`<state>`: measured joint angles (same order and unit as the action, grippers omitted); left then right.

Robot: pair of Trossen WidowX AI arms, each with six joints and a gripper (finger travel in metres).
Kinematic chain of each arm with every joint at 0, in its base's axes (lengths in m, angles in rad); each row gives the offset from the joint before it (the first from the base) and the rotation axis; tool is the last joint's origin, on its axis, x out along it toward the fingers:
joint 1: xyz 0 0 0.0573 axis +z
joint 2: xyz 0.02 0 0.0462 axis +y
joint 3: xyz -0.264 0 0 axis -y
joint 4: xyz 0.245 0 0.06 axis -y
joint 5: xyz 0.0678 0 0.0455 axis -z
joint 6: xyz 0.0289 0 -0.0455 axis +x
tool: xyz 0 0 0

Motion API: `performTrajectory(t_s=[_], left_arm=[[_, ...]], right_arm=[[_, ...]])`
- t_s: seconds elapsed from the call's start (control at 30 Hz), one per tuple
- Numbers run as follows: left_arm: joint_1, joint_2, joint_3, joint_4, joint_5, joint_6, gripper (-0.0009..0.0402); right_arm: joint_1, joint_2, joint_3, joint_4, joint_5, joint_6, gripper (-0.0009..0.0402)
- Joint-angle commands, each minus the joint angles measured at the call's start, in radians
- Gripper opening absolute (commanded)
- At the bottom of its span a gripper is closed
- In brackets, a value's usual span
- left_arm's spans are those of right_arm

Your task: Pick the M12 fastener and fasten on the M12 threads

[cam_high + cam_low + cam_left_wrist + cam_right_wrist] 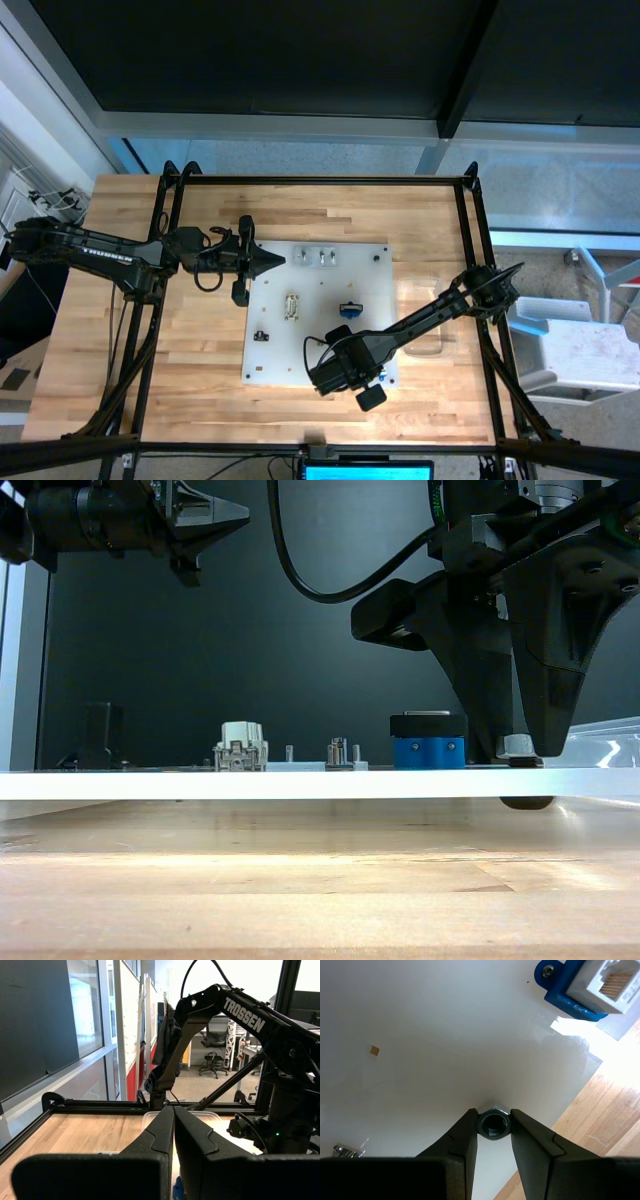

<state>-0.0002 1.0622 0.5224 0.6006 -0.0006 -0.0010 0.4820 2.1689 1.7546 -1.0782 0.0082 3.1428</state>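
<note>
Light wooden tabletop (200, 340), pale planks running side to side, ringed by a black metal frame (320, 181). In the middle, a flat white board (285, 355), glossy enough to catch glare near its near right edge. On the board, a blue block (350, 310) right of centre and a grey connector (292, 306) to its left, well apart. Just off the board's right side, a clear container (425, 310) resting on the wood.

Right claw (493, 1119) down at the board's near right edge, fingertips almost at the surface, clenched on a small silver nut (493, 1124). Nut pinched flat side to flat side, dark hole facing the wrist camera. From table height, nut seen just above the board with a short dark stud (524, 762) directly beneath it. Threaded on or only resting on top: cannot tell.

Left claw (275, 262) hanging high above the board's far left edge, well clear of everything, fingers pressed together with nothing between them.

Beyond the tabletop, a grey floor (300, 160) and a dark panel on the far side. At the near edge, a glowing screen (365, 470). From the left wrist, tall windows (85, 1015) along one wall and an office chair (215, 1040) in a bright room behind.
</note>
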Motion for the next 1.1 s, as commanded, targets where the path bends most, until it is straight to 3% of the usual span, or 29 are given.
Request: performTrajectory(t_s=[0.03,0.73,1.1], left_arm=[[0.0,0.0,0.0,0.0,0.0,0.0,0.0],[0.0,0.0,0.0,0.0,0.0,0.0,0.0],[0.0,0.0,0.0,0.0,0.0,0.0,0.0]], right_arm=[[0.0,0.0,0.0,0.0,0.0,-0.002,0.0041],[0.003,-0.002,0.0,-0.014,0.009,-0.014,0.0043],[0.003,-0.002,0.0,-0.015,0.008,-0.009,0.0132]])
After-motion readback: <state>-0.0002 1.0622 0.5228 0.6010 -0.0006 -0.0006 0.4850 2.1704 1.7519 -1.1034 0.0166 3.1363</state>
